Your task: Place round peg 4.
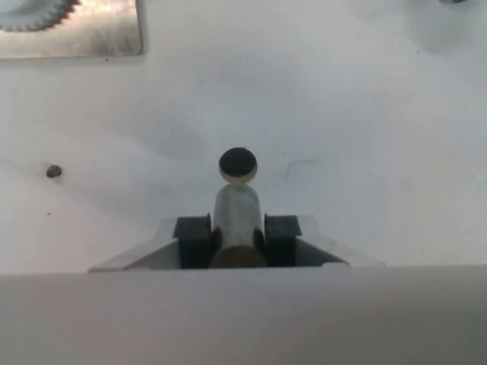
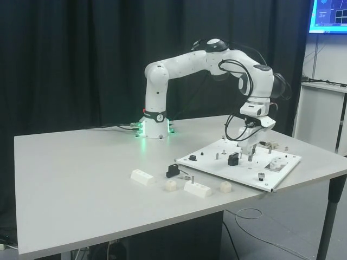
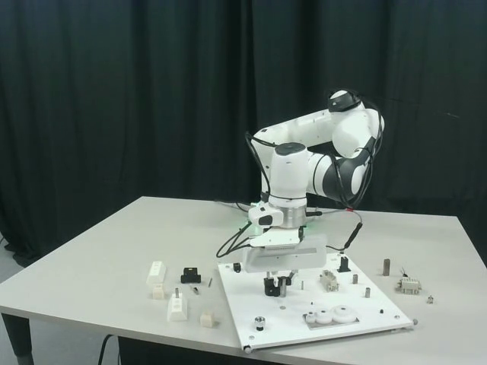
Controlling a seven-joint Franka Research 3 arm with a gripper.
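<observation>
In the wrist view my gripper point(image 1: 238, 237) is shut on a grey round peg point(image 1: 238, 213), held upright between the two black finger pads point(image 1: 193, 239). The peg's lower end meets a black round spot point(image 1: 238, 163) on the white board point(image 1: 342, 152); whether it is a hole or the peg's end face I cannot tell. In the first room view the gripper point(image 2: 251, 154) hangs low over the middle of the white board point(image 2: 282, 176). The second room view shows the gripper point(image 3: 278, 287) close above the board point(image 3: 236, 319), the peg barely showing.
A metal plate with a toothed gear point(image 1: 76, 34) lies on the board, and a small black dot point(image 1: 53, 172) marks it. Short posts and a black block point(image 2: 233, 159) stand around the gripper. White blocks point(image 2: 142, 176) and a black part point(image 2: 172, 171) lie on the grey table point(image 2: 76, 179).
</observation>
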